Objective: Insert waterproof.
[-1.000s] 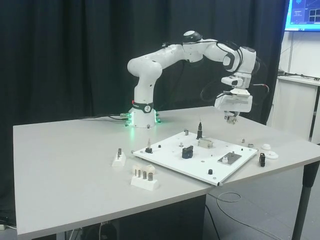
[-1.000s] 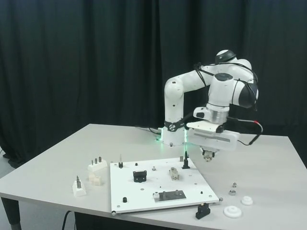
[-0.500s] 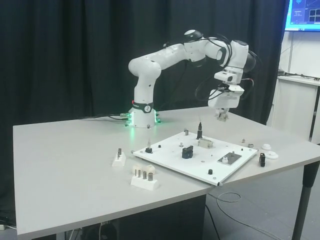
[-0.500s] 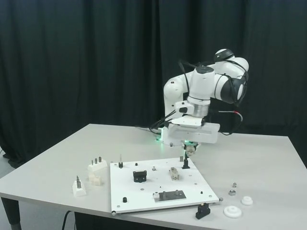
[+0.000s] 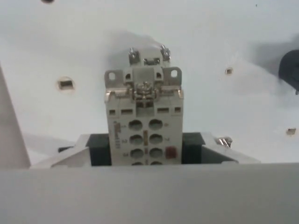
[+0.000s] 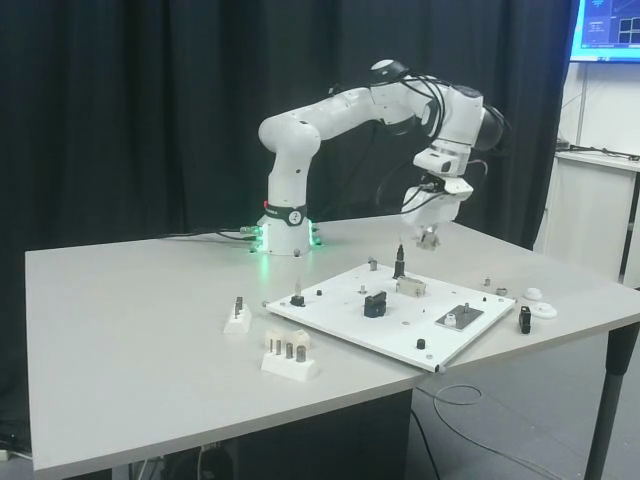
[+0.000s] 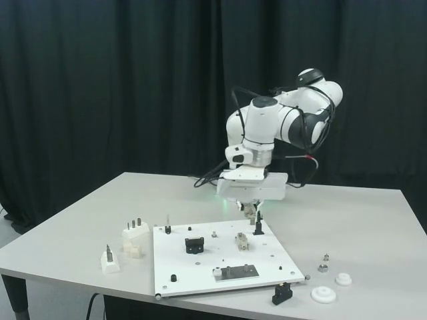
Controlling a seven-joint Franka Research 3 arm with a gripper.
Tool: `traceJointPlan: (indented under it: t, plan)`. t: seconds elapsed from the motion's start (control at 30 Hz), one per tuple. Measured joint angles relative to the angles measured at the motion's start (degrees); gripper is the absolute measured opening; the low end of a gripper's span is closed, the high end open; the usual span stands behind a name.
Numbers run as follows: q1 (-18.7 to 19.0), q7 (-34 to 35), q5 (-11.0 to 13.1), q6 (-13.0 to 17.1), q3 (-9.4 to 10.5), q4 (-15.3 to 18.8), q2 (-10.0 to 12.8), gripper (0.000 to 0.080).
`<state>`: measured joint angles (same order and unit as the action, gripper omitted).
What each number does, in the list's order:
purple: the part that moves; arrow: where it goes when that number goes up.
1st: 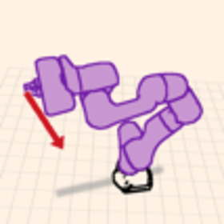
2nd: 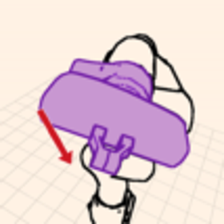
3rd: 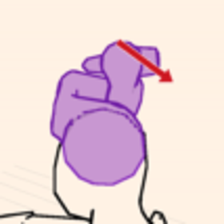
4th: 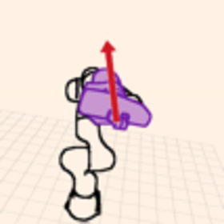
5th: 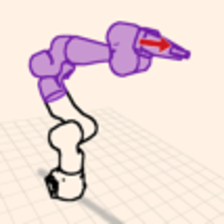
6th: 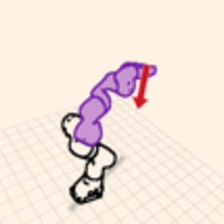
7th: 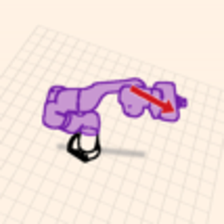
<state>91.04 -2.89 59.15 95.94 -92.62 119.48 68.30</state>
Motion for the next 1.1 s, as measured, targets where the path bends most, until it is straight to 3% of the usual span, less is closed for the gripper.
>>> traceJointPlan:
  t: [0.37,0.73,1.1]
  plan:
    - [-0.2,-3.8,0.8,2.7,2.10,2.9,0.1,0.0310]
    - [2.3,-5.5,6.1,8.5,3.27,8.0,0.1,0.0310]
    - [4.3,-9.3,9.2,10.7,4.04,11.2,0.1,0.0310]
